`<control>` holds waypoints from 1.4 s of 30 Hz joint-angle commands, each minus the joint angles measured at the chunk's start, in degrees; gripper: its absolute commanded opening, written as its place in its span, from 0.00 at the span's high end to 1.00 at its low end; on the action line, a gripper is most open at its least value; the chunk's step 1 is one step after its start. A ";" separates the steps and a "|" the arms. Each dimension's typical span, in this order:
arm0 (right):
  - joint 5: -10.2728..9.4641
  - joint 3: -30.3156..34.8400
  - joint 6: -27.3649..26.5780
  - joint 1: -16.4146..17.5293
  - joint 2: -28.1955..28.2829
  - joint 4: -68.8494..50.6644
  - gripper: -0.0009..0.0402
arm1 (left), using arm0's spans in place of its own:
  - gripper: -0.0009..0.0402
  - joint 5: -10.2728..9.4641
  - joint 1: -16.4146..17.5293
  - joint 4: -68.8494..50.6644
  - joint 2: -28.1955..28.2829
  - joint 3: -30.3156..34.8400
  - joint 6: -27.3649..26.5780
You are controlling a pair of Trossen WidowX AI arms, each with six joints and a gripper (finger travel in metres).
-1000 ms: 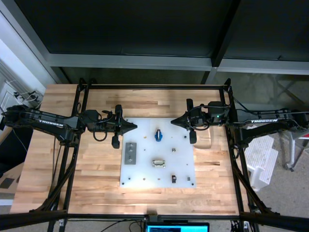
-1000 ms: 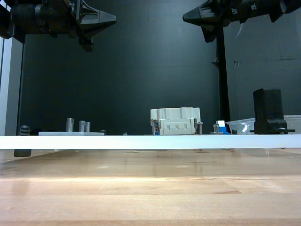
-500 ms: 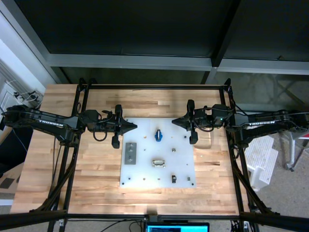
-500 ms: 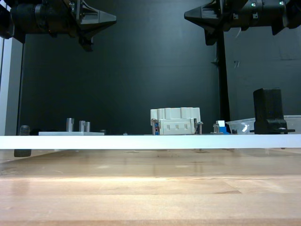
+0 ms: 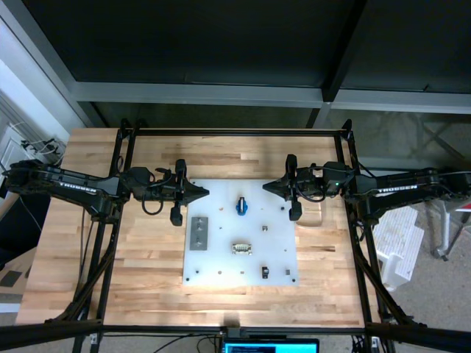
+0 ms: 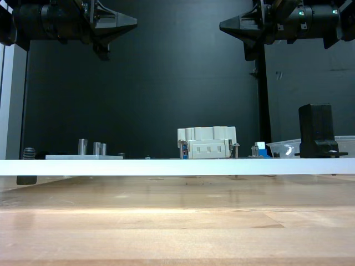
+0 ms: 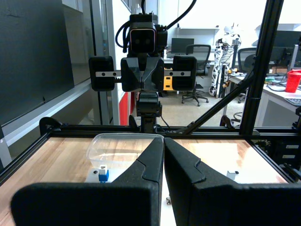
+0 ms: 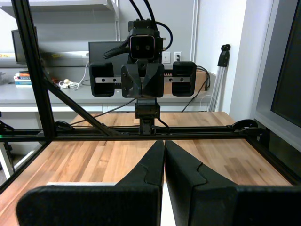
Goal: Pick the 16mm bar and install on taskboard
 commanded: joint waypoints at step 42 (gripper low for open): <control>0.04 -0.11 -0.13 0.02 0.04 1.14 0.98 | 0.98 0.00 0.00 0.00 0.02 0.00 0.00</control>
